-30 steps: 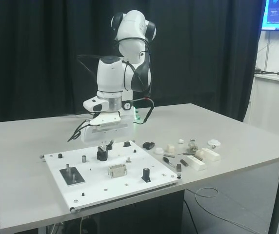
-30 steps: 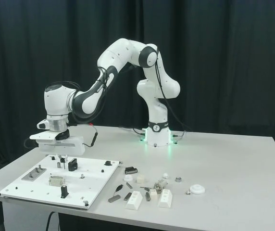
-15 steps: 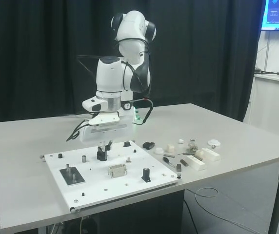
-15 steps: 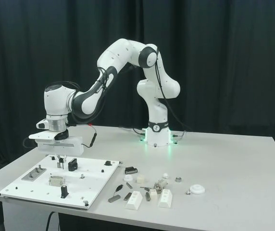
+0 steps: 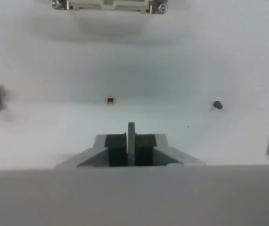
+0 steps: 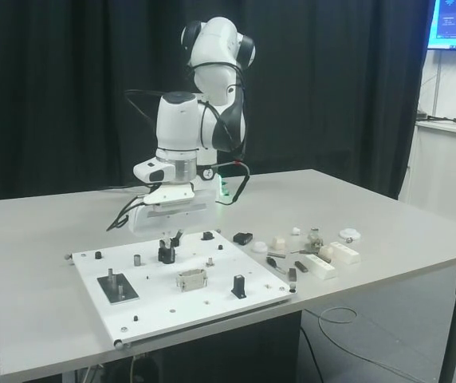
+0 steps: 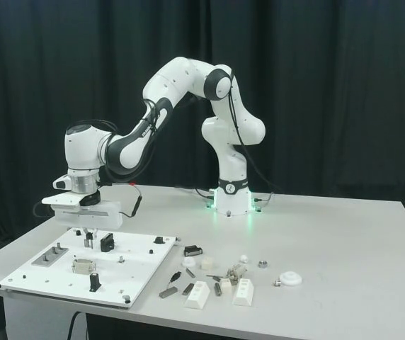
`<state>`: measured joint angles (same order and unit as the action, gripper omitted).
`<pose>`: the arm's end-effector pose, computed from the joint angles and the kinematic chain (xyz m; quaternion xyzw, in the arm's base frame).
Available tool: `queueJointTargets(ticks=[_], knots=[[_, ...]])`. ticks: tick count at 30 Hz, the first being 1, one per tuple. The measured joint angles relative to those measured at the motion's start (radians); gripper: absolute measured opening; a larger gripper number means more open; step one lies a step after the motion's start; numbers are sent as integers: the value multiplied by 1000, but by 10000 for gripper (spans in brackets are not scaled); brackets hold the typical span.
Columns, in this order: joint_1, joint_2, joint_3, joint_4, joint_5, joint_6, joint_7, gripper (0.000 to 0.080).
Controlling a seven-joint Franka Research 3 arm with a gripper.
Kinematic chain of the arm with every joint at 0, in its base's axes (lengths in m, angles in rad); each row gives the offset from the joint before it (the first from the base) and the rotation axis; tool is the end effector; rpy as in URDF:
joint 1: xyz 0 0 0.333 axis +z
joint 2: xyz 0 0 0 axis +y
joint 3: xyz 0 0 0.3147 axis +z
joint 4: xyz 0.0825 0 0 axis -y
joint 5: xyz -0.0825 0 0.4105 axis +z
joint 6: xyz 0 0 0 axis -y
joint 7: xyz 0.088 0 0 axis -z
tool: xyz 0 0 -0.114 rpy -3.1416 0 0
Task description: Place square peg 1.
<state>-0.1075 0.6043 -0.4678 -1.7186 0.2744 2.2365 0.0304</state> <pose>0.5957 -0.3431 0.2409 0.9378 -0.3464 -0.0109 0.0208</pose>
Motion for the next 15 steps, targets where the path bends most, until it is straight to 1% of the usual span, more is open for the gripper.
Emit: queueJointTargets(ticks=[11, 15], knots=[[0, 0, 1, 0, 3, 2, 1, 31], [6, 0, 2, 0, 12, 0, 1, 31]])
